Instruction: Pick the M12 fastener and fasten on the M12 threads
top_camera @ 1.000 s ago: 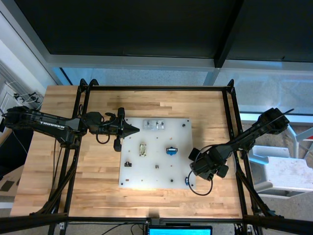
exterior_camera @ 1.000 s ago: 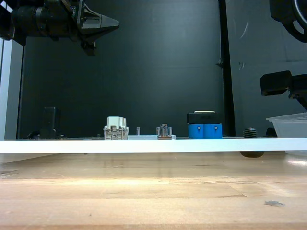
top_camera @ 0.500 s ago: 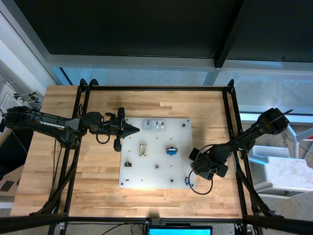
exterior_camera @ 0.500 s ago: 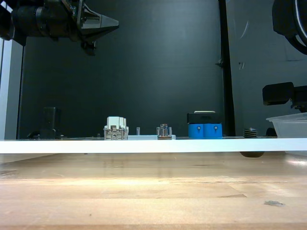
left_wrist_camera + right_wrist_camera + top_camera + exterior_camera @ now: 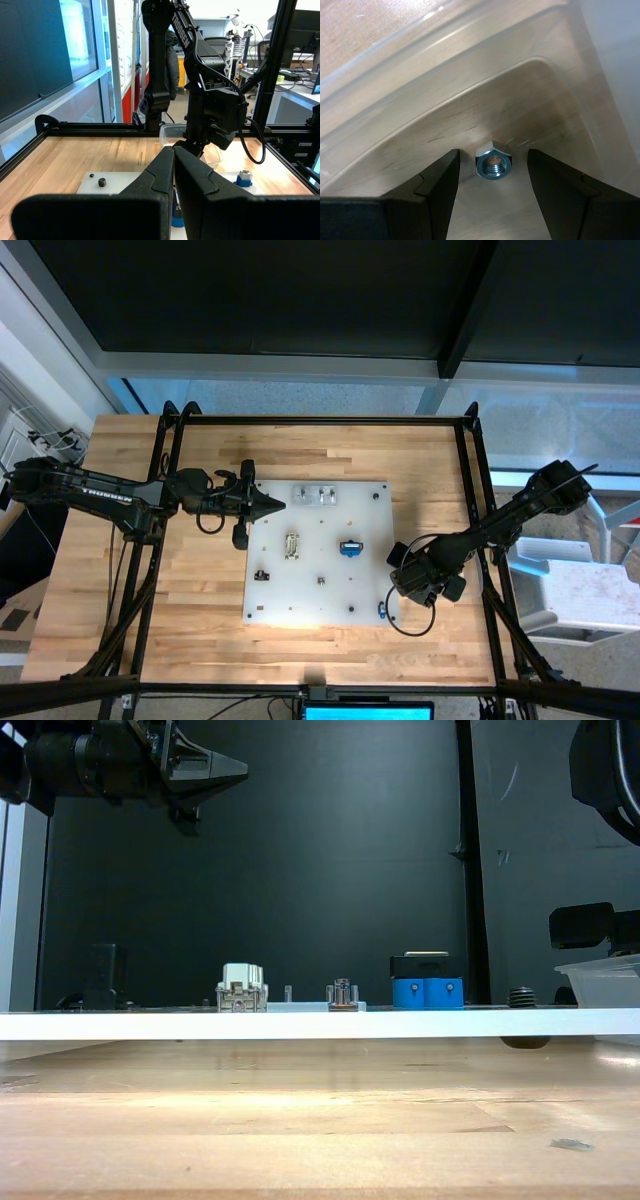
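Observation:
The small silver M12 nut lies flat on the floor of the clear tray. My right gripper is open, and its fingers stand on either side of the nut without touching it. From above, the right gripper hangs just off the white board's right edge. The black ribbed stud stands bare near the board's near right edge. My left gripper is shut, high over the board's far left edge, with nothing held.
On the board are a blue block, a cream connector, a small silver post and a black block. The black frame rails border the table. The clear tray sits right of the board.
The right gripper has sunk a little lower into the tray and shifted slightly toward the near side. The left arm has not moved.

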